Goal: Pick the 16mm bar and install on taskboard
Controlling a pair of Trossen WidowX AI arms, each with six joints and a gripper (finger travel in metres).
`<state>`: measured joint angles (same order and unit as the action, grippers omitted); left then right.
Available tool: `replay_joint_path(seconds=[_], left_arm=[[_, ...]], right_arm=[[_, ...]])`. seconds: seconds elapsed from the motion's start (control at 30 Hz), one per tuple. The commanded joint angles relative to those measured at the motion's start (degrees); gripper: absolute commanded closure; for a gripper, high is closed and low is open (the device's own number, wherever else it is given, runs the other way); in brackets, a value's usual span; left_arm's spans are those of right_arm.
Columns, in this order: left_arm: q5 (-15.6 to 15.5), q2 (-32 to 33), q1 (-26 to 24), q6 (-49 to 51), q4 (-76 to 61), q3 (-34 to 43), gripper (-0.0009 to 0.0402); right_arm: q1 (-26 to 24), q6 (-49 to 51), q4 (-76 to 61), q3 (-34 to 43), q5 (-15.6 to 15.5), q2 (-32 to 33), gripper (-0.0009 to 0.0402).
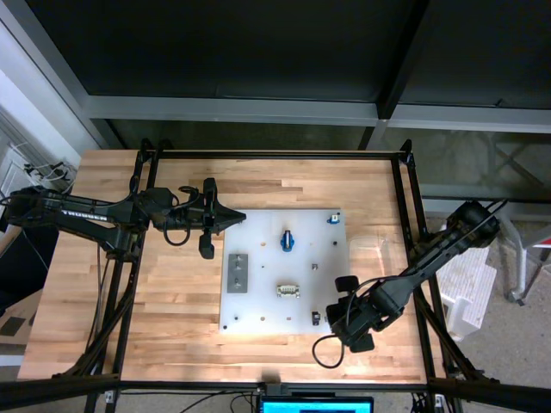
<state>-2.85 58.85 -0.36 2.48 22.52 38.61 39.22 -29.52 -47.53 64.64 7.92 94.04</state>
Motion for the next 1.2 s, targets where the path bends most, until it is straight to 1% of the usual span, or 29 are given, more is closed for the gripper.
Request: replay_joint_path(seconds=[0.03,0.23,0.47,0.63,1.07,1.2], left_arm=[[0.0,0.0,0.0,0.0,0.0,0.0,0.0393],[0.0,0.0,0.0,0.0,0.0,0.0,0.0393],[0.0,0.0,0.0,0.0,0.0,0.0,0.0393],[0.0,0.0,0.0,0.0,0.0,0.0,0.0393],[0.0,0.0,0.0,0.0,0.1,0.0,0.0393],[0.0,0.0,0.0,0.0,0.5,0.0,0.0393]], right_arm=[[-0.2,0.3,-0.3,0.1,0.0,-2.3,0.0362],[-2.5,1.2,-2.4,0.1,0.0,-7.3,0.0362],[-7.7,4.4,-7.3,1.2,-0.2,-12.0,0.0361],[-11.8,6.8,-11.1,4.7,-0.5,-12.5,0.0361],[-23.1,13.8,-13.5,15.6,-0.6,-12.5,0.0362],[-25.8,15.0,-13.5,18.8,-0.6,-12.5,0.0362]])
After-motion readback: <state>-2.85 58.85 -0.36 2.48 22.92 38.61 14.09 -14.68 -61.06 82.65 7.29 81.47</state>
